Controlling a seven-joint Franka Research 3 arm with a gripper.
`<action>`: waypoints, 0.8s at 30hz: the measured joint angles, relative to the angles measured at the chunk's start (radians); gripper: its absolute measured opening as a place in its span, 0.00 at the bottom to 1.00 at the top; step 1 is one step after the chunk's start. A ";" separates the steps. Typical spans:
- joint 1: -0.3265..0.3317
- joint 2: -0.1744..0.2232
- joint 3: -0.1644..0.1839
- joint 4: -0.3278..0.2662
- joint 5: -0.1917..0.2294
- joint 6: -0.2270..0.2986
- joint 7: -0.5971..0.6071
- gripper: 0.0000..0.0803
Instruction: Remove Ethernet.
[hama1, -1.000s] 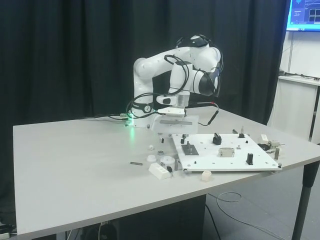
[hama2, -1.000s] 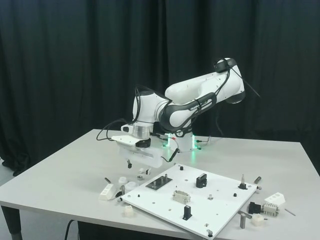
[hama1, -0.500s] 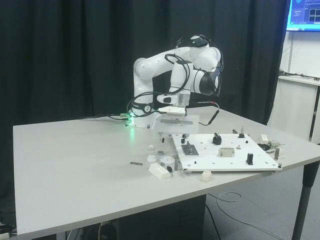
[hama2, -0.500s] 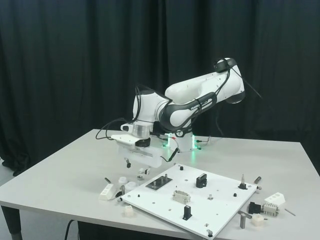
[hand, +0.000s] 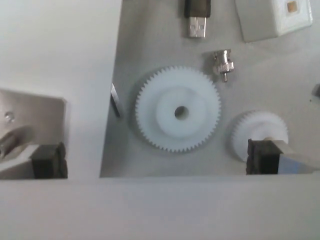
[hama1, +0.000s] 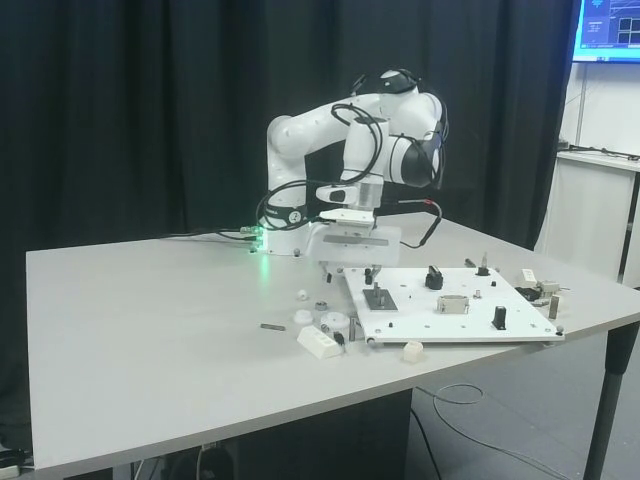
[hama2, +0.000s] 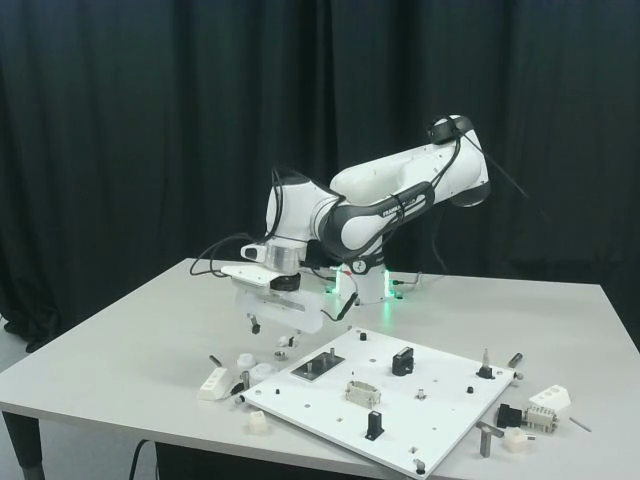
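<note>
The jaws stood wide open and held nothing, their black fingertips (hand: 48, 161) well apart above the bench (hama1: 150, 330). Straight under the gap lay a large white gear (hand: 177, 112), flat on the bench. A smaller white gear (hand: 260, 130) lay just beneath one fingertip. The other fingertip hung over the corner of a white board (hand: 60, 50), above a grey metal plate (hand: 30, 115) set into it. A little past the large gear lay a small metal screw-on connector (hand: 220, 62), then a USB plug (hand: 197, 17) and a white block (hand: 275, 17). I could not tell which part was the Ethernet plug. Several black plugs (hama2: 403, 360) stood upright on the board, well away from the jaws. Farthest back, the white arm (hama2: 400, 200) arched down from its base, where a green light (hama1: 258, 238) glowed.
</note>
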 joint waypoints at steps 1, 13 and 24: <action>0.000 0.000 -0.001 0.001 0.000 0.000 0.000 1.00; 0.001 0.001 -0.008 0.017 0.000 -0.003 -0.017 1.00; 0.031 0.013 -0.032 0.066 0.000 -0.090 -0.057 1.00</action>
